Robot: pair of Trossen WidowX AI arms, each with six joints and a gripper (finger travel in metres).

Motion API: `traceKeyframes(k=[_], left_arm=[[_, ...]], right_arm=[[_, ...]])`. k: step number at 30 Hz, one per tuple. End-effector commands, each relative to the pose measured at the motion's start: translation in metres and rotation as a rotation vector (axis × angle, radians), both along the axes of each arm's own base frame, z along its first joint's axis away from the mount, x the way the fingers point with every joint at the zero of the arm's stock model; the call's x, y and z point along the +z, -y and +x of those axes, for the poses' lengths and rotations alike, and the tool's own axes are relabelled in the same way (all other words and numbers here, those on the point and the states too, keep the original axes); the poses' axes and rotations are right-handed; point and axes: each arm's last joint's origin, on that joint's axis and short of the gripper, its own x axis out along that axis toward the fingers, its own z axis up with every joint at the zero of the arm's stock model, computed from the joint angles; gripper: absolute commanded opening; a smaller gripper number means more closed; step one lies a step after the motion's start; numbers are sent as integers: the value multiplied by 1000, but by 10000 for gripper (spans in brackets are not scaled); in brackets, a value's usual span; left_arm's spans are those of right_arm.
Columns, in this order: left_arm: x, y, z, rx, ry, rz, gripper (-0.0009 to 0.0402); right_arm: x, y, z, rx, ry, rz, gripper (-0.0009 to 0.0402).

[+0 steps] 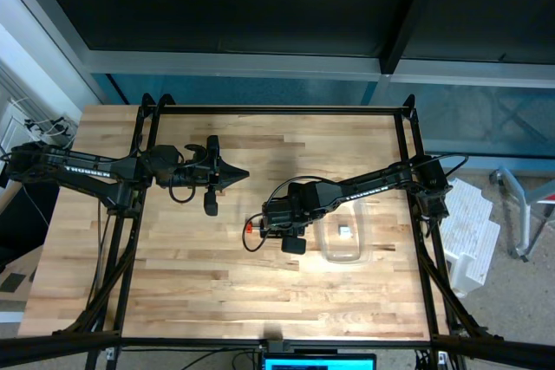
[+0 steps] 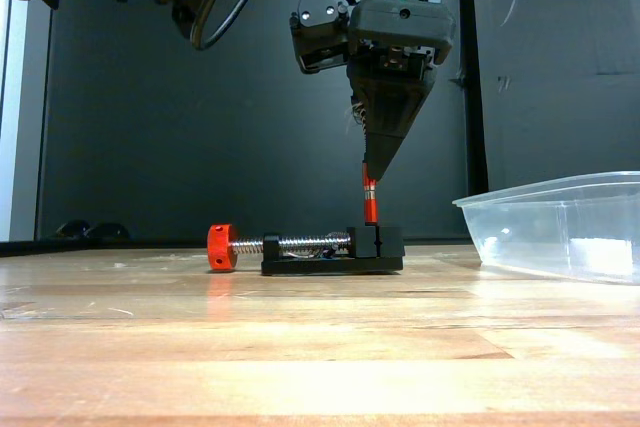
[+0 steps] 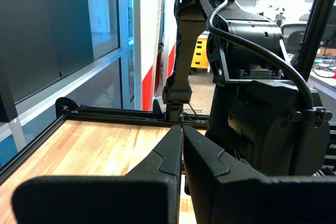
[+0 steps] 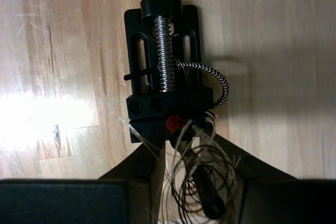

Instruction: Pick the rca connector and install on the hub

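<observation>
One rca connector (image 2: 370, 203) between right gripper (image 2: 368, 173) fingers (image 2: 384, 135) atop hub (image 2: 335, 253); left gripper (image 1: 242, 174) aside.

The right gripper (image 2: 369, 172), over the hub (image 2: 335, 252), hides the top of the rca connector (image 2: 371, 205) it pinches (seated or not, I can't tell). From above, the left gripper (image 1: 243, 174), left of centre, is tiny; the tray (image 2: 520, 202) is cropped at its right end.

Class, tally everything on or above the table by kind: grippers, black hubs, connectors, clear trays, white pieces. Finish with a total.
Grippers: 2 (left gripper shut, hanging over bare table left of the hub; right gripper directly above the hub)
Hub: 1
Rca connector: 1, upright in the right gripper
Clear tray: 1
White piece: 1, inside the tray
Total: 6
</observation>
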Motion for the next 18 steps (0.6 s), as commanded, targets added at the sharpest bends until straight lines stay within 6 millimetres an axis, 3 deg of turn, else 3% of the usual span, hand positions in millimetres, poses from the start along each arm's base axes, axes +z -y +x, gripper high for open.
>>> traceKeyframes(k=[1,11,18], left_arm=[[0,0,0,0,0,0,0],[0,0,0,0,0,0,0],[0,0,0,0,0,0,0]], right_arm=[[2,0,0,1,9,3,113],[10,0,-4,1,17,4,126],[18,1,-18,7,28,6,126]])
